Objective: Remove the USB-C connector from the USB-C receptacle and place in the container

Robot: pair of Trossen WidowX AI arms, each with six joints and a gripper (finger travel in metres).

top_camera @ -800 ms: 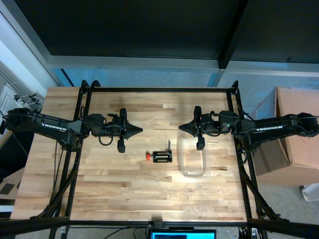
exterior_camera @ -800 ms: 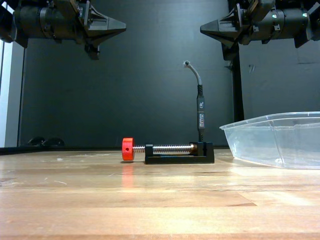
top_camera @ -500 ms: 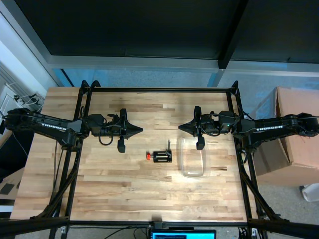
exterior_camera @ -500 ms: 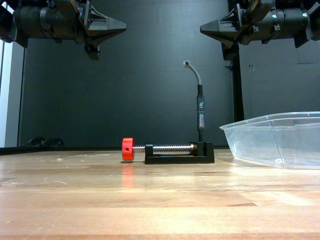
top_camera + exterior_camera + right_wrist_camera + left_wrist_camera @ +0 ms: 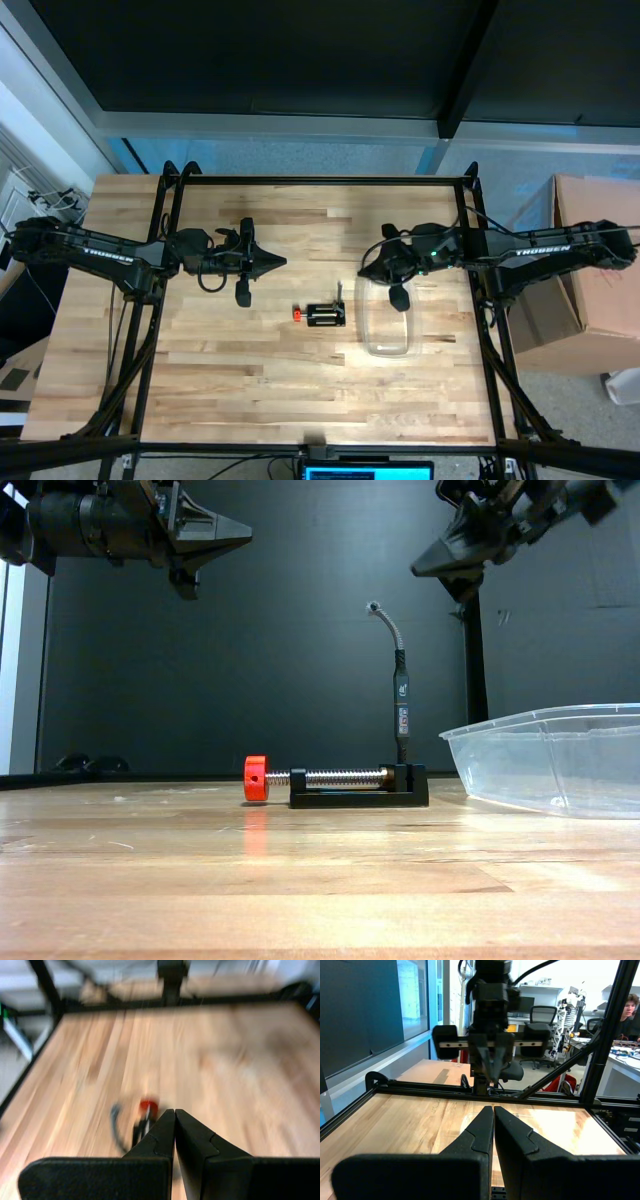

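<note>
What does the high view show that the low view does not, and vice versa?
Only the high view: the brown cardboard box and the clear plastic container in full outline. Only the low view: the black USB-C connector standing upright in its receptacle on the black red-knobbed clamp. Both: the left tool and the right tool, shut, raised above the wooden table, clear of the connector.

On the counter (image 5: 250, 380) we find the clamp (image 5: 325, 315) near the middle, with the USB-C connector (image 5: 402, 705) standing upright in the USB-C receptacle (image 5: 406, 770) at its right end and the container (image 5: 388, 318) just beside it on the right. The left gripper (image 5: 280, 262) hangs above the counter, left of and behind the clamp. The right gripper (image 5: 365, 272) hangs above the container's far left corner.
</note>
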